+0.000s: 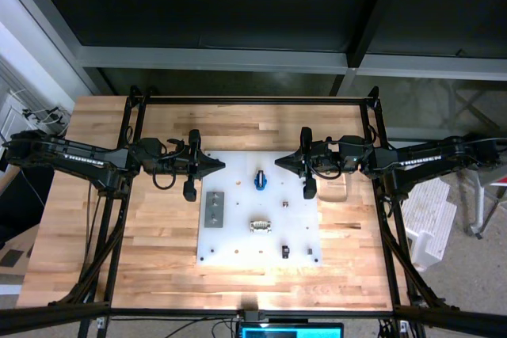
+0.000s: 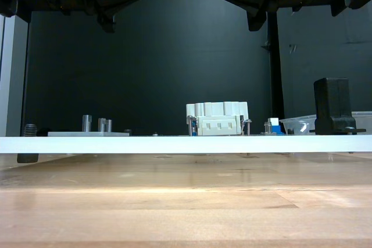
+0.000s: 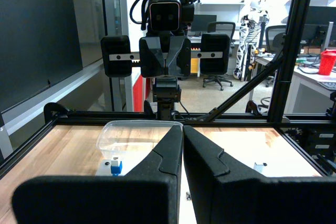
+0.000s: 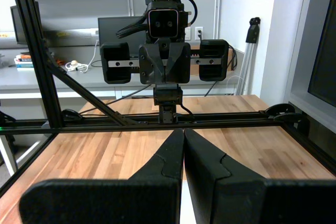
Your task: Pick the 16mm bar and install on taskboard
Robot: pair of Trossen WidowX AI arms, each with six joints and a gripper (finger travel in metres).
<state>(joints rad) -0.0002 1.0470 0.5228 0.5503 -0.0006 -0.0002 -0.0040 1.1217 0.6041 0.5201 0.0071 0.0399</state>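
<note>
One large flat white rectangular taskboard lies on the butcher-block wooden table. It sits below both grippers and extends from them toward the near edge.

Parts on the board, nearest first:
- One small black upright block, well to the near side of the right gripper.
- One beige multi-slot connector, near the middle line between the two grippers.
- One grey metal block, below and to the near side of the left gripper. The low view shows three short posts on it.
- One small blue fitting, lying low between the two gripper tips and just nearer than them.

One clear plastic tray rests on the table beside the board, under the right arm.

The two grippers hang high over the board's far edge, tip pointing at tip, with a gap between them. The left gripper's fingers are pressed together and hold nothing. The right gripper's fingers are likewise pressed together and hold nothing.

Each arm carries white lettering; on the left arm it reads TROSSEN.

The 16mm bar cannot be made out in any view.
</note>
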